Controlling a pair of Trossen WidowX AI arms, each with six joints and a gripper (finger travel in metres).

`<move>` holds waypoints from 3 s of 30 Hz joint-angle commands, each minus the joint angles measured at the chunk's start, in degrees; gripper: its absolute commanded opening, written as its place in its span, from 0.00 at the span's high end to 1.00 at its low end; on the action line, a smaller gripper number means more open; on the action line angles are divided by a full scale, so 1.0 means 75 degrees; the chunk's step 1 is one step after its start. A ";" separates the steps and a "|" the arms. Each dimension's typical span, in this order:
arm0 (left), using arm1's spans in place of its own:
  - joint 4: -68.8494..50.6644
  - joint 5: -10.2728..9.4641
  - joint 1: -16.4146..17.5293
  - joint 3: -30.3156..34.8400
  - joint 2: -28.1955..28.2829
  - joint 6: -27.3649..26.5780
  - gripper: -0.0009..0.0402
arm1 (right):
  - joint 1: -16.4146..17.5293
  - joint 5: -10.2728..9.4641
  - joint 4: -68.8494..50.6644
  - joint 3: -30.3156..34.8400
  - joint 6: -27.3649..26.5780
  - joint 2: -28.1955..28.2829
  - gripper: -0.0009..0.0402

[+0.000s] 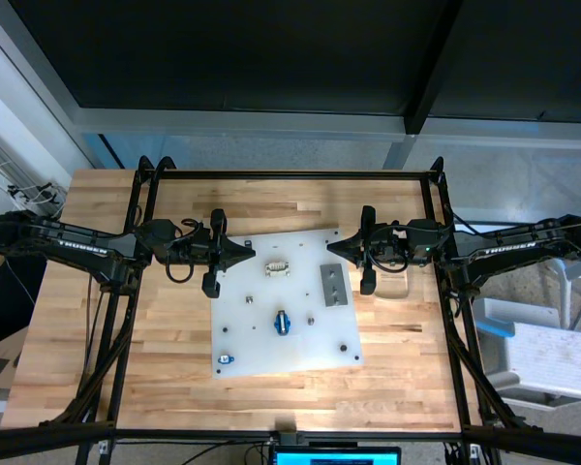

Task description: Pick the 16mm cylinder and place it in the container

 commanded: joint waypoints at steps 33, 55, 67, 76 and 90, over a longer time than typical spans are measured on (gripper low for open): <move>0.0000 0.0003 0.0000 0.0000 0.0003 0.0000 0.98 | 0.0023 -0.0411 -0.5572 0.3503 0.0624 0.0612 0.98; 0.0000 0.0003 -0.0003 0.0000 0.0003 0.0000 0.98 | 0.0242 -0.0472 -1.0643 0.6668 0.0510 0.3625 0.98; 0.0000 0.0003 0.0000 0.0000 0.0003 0.0000 0.98 | 0.0673 -0.0466 -1.1112 0.7408 0.0367 0.4768 0.98; 0.0000 0.0003 0.0000 0.0000 0.0003 0.0000 0.98 | 0.1087 -0.0463 -1.1109 0.7507 0.0431 0.5359 0.98; 0.0000 0.0003 -0.0003 0.0000 0.0003 0.0000 0.98 | 0.1512 -0.0510 -1.0987 0.7519 0.0667 0.6085 0.98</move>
